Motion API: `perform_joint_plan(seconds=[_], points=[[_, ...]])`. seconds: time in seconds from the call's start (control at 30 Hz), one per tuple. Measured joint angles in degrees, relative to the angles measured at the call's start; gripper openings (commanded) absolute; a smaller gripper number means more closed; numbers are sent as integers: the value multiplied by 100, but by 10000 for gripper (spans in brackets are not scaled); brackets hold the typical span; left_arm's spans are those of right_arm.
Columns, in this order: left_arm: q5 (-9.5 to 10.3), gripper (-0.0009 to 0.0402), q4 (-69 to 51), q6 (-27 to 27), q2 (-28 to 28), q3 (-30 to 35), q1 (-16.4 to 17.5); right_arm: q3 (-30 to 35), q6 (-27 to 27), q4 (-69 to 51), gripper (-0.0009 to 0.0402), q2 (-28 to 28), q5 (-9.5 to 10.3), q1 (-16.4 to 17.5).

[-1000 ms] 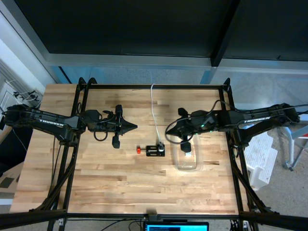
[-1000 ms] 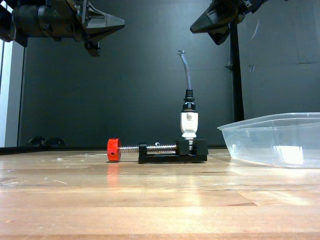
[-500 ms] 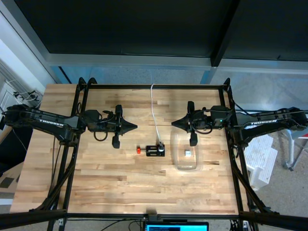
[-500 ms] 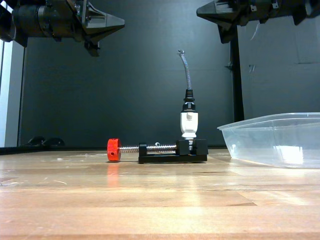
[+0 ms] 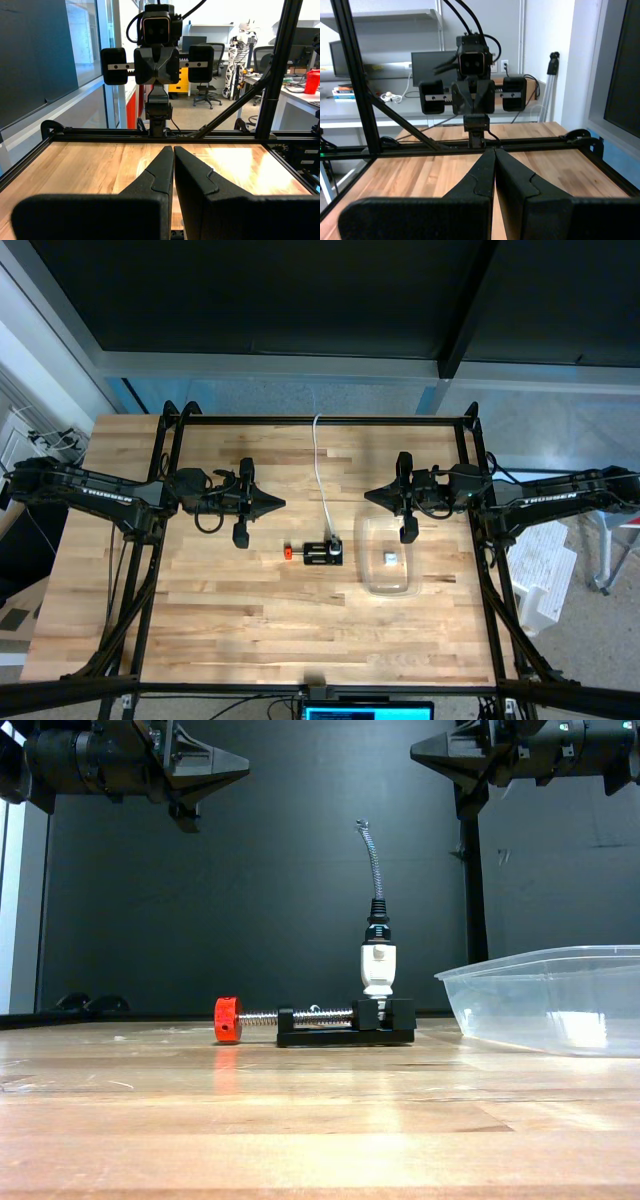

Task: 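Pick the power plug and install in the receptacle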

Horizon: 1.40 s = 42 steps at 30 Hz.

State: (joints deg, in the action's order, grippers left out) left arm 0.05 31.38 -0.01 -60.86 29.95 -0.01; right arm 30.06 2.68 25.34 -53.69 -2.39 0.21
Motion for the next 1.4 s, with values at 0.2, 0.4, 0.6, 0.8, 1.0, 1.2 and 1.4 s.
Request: perform_joint_plan(seconds=[0.2,0.4,0.6,0.8,1.0,1.2,1.4], points=[[0,0,-2,0,0,0,0,-13,2,-105,0,-2,-103,-7],[0,0,-2,0,0,-2,0,-13,52,-214,0,-4,-103,-4],[0,0,0,0,0,0,0,-7,111,-214,0,-4,-103,-4],[0,0,-2,0,0,0,0,-4,111,-214,0,-4,-103,-4],[0,0,-2,0,2,-2,0,0,111,-214,0,-4,-105,-7],[0,0,-2,0,2,-2,0,2,111,-214,0,-4,-103,-7],[0,0,-2,0,0,-2,0,2,111,-214,0,-7,-103,-7]])
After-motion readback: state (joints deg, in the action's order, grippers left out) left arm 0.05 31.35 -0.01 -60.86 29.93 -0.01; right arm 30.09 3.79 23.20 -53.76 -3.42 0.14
